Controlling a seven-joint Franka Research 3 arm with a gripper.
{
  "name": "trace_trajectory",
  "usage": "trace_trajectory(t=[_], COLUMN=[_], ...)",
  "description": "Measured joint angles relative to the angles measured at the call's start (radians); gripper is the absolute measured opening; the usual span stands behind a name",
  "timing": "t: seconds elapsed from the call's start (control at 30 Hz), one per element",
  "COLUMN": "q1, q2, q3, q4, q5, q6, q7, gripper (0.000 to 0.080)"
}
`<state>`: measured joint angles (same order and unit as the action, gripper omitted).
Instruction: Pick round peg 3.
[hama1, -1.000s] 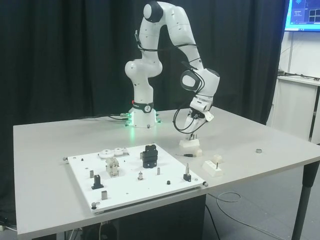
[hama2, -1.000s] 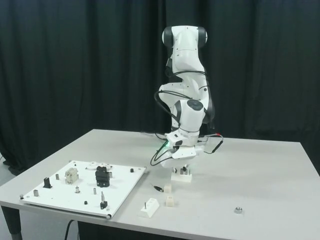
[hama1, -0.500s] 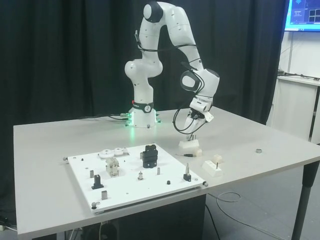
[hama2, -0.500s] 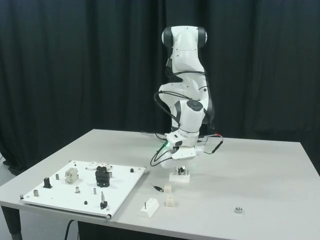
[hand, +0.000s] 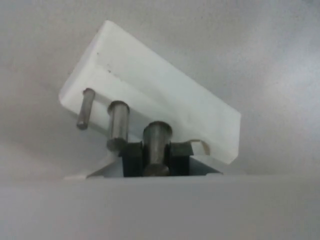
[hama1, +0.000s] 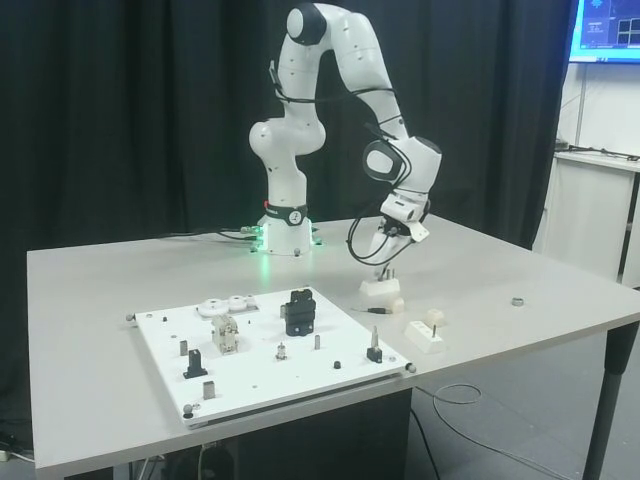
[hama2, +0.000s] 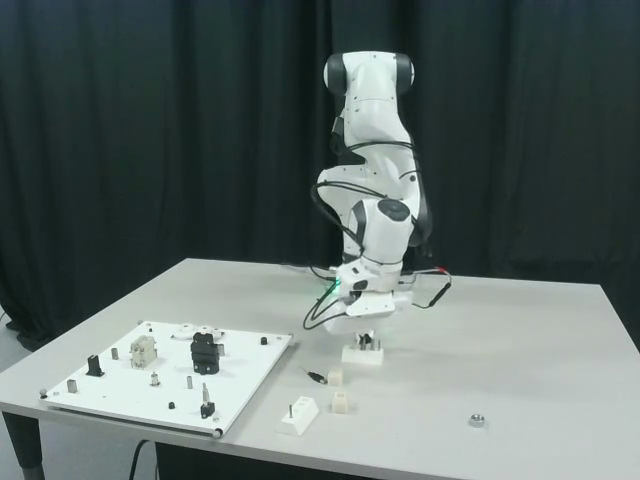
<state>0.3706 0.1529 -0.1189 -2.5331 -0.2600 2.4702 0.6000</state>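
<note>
The gripper (hand: 156, 159) has lifted a little, its black fingers (hand: 131, 159) squeezing the thickest grey metal peg (hand: 157, 145) out of the white block (hand: 170, 107); pick nearly done.

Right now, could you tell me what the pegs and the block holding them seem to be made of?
The pegs look like metal: grey, smooth, with a dull sheen and flat turned ends. The block looks like white plastic, matte, with sharp moulded or printed edges; which of the two cannot be told.
</note>
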Motion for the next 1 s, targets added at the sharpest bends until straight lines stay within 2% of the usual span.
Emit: trace_trajectory(t=[0.27, 0.57, 1.0], q1=[0.000, 0.000, -0.003], q2=[-0.030, -0.083, -0.153], q3=[0.022, 0.038, 0.042], q4=[0.006, 0.015, 0.029], q5=[0.000, 0.000, -0.008], q6=[-0.048, -0.100, -0.169], q7=[0.045, 0.073, 0.094], gripper=[0.0107, 0.0107, 0.0107])
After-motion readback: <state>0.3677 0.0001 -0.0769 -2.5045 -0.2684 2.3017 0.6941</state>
